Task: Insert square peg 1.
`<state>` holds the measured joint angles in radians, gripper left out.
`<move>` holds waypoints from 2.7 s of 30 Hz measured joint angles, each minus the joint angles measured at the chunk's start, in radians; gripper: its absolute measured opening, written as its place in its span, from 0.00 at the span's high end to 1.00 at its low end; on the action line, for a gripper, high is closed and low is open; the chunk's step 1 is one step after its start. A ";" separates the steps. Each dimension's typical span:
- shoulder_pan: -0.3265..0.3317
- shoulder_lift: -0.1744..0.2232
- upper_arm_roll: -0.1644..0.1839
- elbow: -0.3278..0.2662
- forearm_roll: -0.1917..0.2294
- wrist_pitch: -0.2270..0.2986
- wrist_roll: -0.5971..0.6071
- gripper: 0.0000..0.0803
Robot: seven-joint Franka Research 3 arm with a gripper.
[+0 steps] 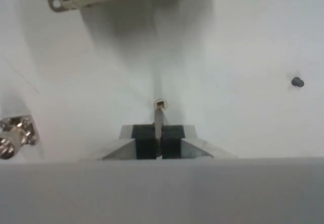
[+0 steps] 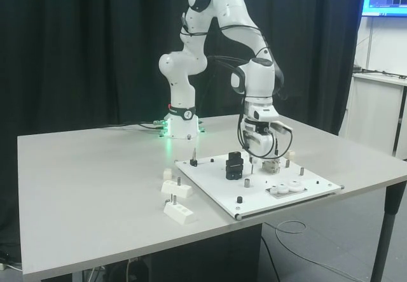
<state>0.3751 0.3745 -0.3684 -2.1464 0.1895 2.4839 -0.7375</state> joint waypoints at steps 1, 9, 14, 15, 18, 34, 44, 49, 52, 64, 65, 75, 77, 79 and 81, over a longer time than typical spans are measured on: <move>0.000 -0.001 0.000 0.000 0.000 -0.002 0.000 0.97; 0.000 -0.005 0.000 -0.001 0.000 -0.007 0.002 0.97; 0.000 -0.003 0.000 -0.002 0.000 -0.007 0.002 0.97; 0.000 -0.003 0.000 -0.002 0.000 -0.006 0.002 0.97; 0.000 0.000 0.001 -0.002 0.000 -0.004 0.002 0.97; 0.001 0.003 0.009 -0.002 0.000 0.015 0.014 0.97; 0.001 0.002 0.009 -0.002 -0.002 0.015 0.030 0.97; 0.001 0.002 0.009 -0.002 -0.005 0.015 0.034 0.97; 0.001 0.002 0.009 -0.002 -0.006 0.015 0.036 0.97; 0.000 0.002 0.008 -0.003 -0.022 0.015 0.036 0.97; 0.000 0.002 0.008 -0.003 -0.023 0.015 0.036 0.97; 0.000 0.002 0.008 -0.003 -0.025 0.015 0.036 0.97; 0.000 0.002 0.008 -0.003 -0.025 0.015 0.036 0.97; 0.000 0.002 0.008 -0.003 -0.025 0.015 0.036 0.97; 0.000 0.002 0.008 -0.003 -0.026 0.015 0.036 0.97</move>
<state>0.3756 0.3764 -0.3603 -2.1493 0.1640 2.4989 -0.7016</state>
